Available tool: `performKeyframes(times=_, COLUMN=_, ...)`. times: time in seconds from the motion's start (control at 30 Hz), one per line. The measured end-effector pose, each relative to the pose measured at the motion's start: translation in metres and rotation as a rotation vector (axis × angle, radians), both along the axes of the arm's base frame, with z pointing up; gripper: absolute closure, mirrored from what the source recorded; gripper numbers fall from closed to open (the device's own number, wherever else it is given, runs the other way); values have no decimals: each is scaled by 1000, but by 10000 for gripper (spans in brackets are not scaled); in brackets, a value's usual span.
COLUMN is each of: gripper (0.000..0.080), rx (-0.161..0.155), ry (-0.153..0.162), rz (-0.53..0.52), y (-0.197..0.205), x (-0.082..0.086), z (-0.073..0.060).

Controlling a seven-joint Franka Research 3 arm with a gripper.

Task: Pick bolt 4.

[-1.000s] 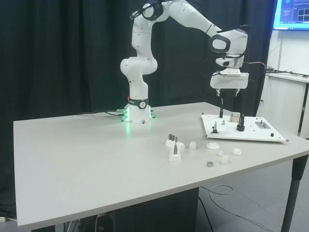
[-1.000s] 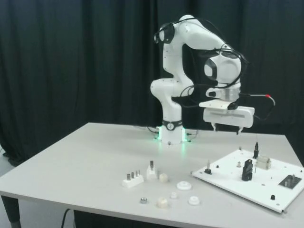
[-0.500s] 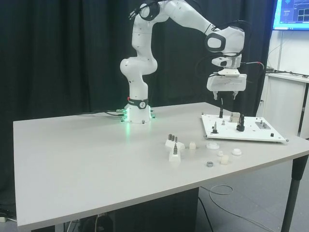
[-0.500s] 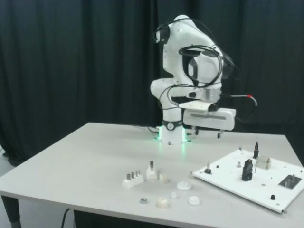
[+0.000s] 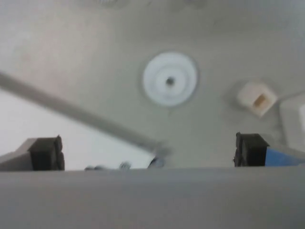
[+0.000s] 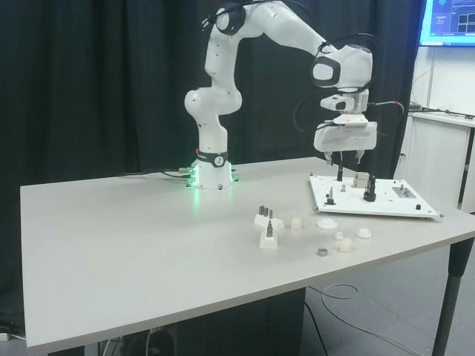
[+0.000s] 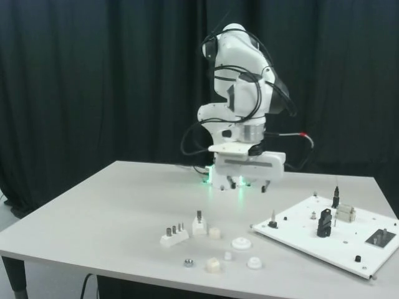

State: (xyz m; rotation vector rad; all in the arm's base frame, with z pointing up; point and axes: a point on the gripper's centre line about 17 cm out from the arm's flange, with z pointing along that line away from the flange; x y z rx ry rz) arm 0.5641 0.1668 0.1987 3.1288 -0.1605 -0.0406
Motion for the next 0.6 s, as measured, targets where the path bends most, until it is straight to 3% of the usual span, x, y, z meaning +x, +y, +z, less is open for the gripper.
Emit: performKeyframes(times=0.6, gripper=3, rx=-49, ry=-45, rz=80, y=-91, x=69, z=-36)
